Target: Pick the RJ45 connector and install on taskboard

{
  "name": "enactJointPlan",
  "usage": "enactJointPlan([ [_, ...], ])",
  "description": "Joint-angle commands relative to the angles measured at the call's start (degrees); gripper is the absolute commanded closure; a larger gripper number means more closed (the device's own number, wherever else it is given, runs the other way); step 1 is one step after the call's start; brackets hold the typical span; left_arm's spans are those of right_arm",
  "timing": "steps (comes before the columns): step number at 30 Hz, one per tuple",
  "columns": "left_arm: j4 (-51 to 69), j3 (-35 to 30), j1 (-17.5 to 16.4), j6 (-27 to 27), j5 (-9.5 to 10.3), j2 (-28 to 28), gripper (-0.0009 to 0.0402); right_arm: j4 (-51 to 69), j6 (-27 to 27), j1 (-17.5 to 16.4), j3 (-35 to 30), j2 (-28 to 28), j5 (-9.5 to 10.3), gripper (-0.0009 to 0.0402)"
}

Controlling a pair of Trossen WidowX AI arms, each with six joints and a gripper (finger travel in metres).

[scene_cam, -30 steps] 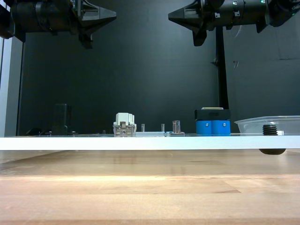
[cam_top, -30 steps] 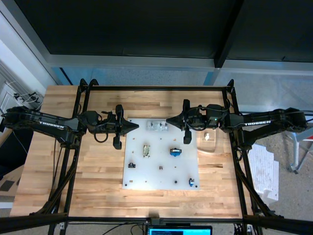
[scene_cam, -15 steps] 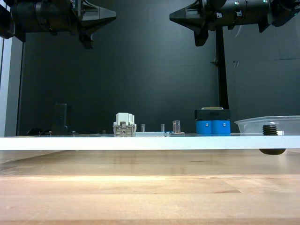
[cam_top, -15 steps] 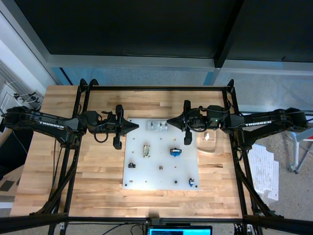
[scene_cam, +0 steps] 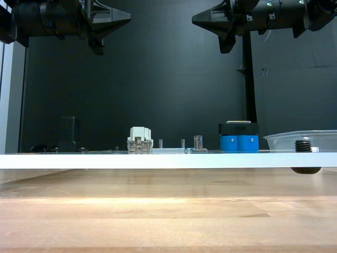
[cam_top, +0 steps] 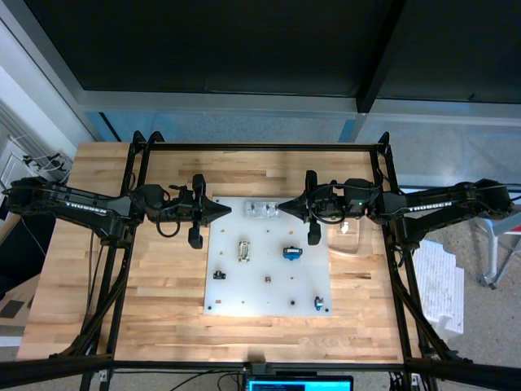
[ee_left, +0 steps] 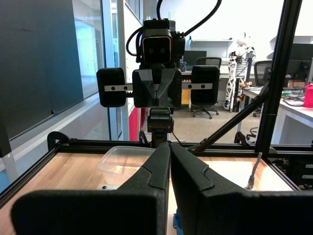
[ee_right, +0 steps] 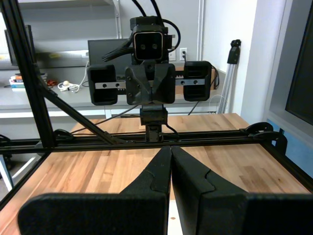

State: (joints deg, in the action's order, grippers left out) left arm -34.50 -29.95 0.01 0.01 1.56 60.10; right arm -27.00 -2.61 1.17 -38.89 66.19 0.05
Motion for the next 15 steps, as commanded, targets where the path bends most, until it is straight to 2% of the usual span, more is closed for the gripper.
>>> enactJointPlan([
  [1,0.0,0.0,0.0,0.0,-0.02,0.0,0.0393,-0.4,0.0,0.0,0.0,0.0,-0.07,0.0393],
  [8,0.0,0.0,0.0,0.0,-0.02,0.0,0.0393,-0.7,0.0,0.1,0.0,-0.1,-0.44,0.0393],
  [15,0.0,0.0,0.0,0.0,-0.02,0.0,0.0393,-0.7,0.0,0.0,0.0,-0.1,0.48,0.0393],
])
